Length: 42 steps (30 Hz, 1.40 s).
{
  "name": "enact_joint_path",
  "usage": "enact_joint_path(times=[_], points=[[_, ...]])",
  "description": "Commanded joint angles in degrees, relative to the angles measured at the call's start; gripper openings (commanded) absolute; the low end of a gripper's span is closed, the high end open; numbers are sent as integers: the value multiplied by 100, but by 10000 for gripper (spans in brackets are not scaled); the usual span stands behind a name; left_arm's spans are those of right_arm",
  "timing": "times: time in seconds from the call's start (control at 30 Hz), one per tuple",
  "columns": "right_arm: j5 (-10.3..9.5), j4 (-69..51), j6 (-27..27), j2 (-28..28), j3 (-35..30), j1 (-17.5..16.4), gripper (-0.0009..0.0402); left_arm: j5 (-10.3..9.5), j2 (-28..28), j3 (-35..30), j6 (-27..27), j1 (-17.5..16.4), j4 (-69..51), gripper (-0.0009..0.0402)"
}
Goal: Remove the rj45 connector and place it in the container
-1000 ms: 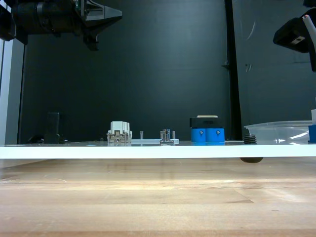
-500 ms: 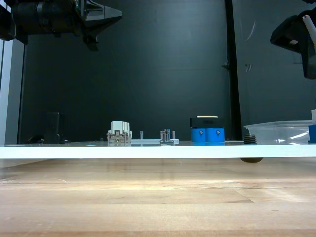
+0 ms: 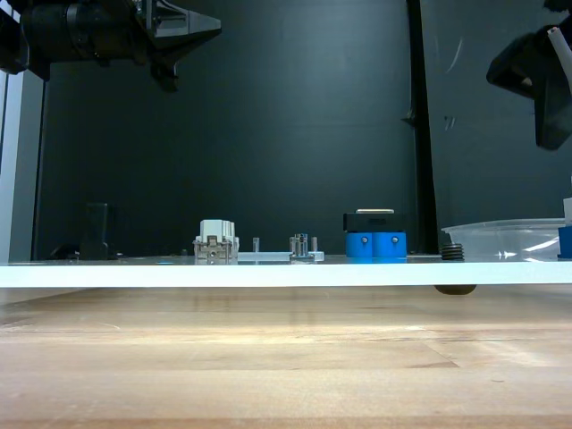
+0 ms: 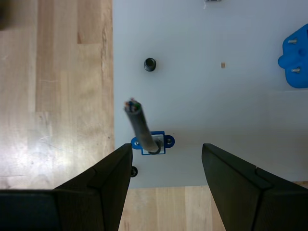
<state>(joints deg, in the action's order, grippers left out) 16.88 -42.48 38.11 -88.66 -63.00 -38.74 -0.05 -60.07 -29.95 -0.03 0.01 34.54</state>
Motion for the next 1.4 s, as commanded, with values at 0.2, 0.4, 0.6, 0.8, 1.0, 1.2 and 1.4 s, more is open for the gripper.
enact_joint_path(times=[0.2, 0.4, 0.6, 0.8, 1.0, 1.2, 1.4], points=[[11, 442, -4, 4, 297, -2, 201, 2, -2, 0, 2, -2, 2, 0], [15, 496, -20, -42, 350, -2, 201, 2, -2, 0, 2, 0, 2, 0], [17, 809, -24, -85, 516, 2, 201, 2, -4, 0, 2, -2, 2, 0], [20, 1023, -20, -85, 678, 15, 201, 2, -2, 0, 2, 0, 2, 0], [153, 1014, -92, -85, 678, 31, 189, 2, -2, 0, 2, -2, 2, 0], [103, 1003, -103, -85, 710, 39, 173, 2, -2, 0, 2, 0, 2, 0], [107, 1008, -105, -87, 739, 42, 166, 2, -2, 0, 2, -2, 2, 0]])
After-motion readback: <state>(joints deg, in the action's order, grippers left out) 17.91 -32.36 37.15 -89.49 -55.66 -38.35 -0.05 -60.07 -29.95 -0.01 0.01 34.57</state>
